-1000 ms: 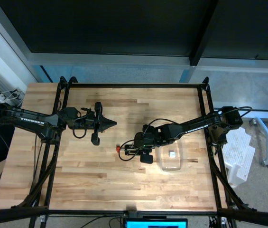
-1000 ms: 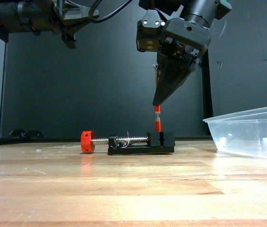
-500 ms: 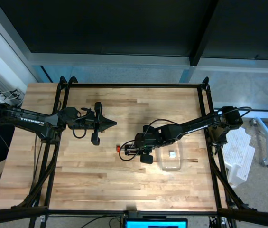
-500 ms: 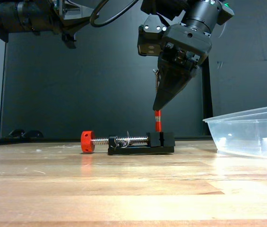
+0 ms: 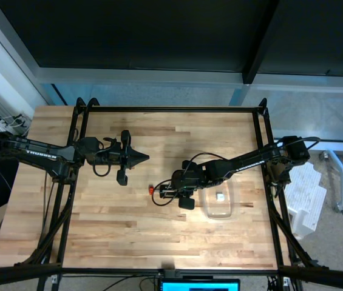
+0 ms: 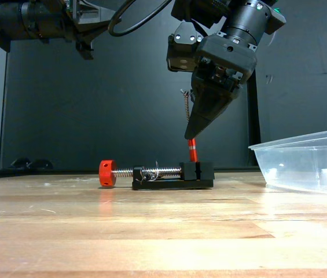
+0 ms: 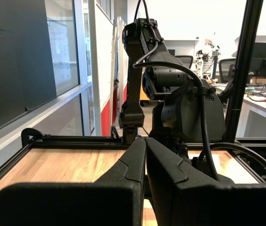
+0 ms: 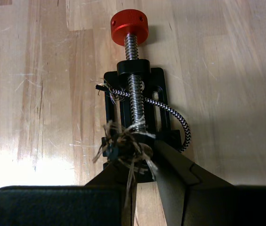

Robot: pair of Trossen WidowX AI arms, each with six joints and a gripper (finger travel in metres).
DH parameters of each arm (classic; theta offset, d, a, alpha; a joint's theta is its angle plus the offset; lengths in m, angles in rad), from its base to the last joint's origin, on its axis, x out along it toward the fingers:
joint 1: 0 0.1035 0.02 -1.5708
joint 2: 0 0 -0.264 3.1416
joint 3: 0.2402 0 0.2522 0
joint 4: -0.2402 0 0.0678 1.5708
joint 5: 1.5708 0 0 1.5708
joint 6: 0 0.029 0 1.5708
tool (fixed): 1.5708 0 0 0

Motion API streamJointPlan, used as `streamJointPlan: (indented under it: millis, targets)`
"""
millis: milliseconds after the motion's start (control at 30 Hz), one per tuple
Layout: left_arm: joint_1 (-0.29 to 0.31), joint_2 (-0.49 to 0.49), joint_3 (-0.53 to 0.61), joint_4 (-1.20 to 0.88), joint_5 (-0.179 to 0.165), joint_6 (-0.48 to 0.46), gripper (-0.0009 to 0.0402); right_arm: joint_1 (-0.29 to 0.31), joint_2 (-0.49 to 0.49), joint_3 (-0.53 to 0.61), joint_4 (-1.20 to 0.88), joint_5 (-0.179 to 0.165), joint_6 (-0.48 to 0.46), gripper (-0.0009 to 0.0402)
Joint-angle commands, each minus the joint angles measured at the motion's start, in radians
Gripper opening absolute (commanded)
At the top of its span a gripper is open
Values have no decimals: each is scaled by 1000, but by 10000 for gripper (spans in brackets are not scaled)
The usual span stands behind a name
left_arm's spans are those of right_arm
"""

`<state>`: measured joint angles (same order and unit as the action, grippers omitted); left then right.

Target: Pick the RCA connector and install on taskboard

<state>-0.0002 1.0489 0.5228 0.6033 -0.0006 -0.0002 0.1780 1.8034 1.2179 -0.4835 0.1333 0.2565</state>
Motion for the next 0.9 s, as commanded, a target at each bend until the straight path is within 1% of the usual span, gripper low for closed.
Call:
streamJointPlan:
  millis: [33, 433, 900]
  targets:
    - [0, 0, 0, 0, 0, 0, 0, 0, 3, -3, -7, -3, 4, 0]
    - [0, 0, 0, 0, 0, 0, 0, 0, -8, -2, -14, -3, 4, 4]
    - [0, 0, 0, 0, 0, 0, 0, 0, -27, 7, -18, -3, 5, 77]
